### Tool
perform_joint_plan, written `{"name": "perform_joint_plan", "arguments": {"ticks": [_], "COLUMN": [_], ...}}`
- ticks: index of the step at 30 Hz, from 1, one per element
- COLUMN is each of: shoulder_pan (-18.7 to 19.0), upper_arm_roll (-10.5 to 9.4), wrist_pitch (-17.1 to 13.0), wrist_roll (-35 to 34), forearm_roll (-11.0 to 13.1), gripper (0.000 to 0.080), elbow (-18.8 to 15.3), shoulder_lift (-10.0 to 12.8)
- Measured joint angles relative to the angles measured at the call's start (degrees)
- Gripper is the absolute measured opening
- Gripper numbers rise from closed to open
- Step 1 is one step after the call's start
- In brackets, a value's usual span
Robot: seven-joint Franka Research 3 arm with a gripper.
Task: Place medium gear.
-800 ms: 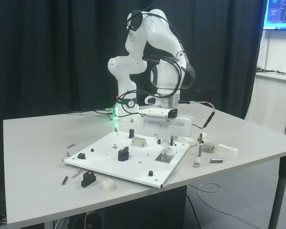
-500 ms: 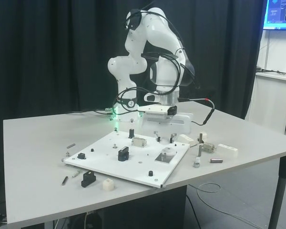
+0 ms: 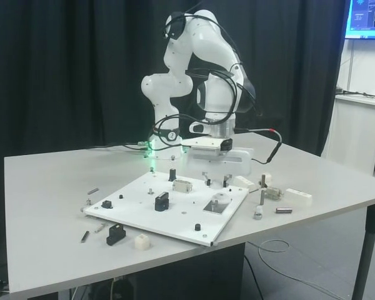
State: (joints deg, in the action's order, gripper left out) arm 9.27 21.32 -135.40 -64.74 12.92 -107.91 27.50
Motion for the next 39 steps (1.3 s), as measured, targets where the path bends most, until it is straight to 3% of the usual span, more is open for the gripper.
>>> {"name": "perform_joint_plan", "arguments": {"ticks": [5,16,24,39], "shoulder_pan": [0.6,3.6,8.8,19.8], "upper_arm_roll": [-0.40,-3.88,-5.05,-5.15], "wrist_pitch": [0.0,1.6,2.4,1.8], "wrist_roll": [0.0,-2.8,-9.8,-19.5], "forearm_roll": [0.1,1.9,2.2,1.8], "gripper": [0.0396,0.0396,0.0396,0.0396], "elbow": [0.0,0.0,-0.1,-1.2], "shoulder_lift": [0.0,-0.9,-1.1,-0.6]}}
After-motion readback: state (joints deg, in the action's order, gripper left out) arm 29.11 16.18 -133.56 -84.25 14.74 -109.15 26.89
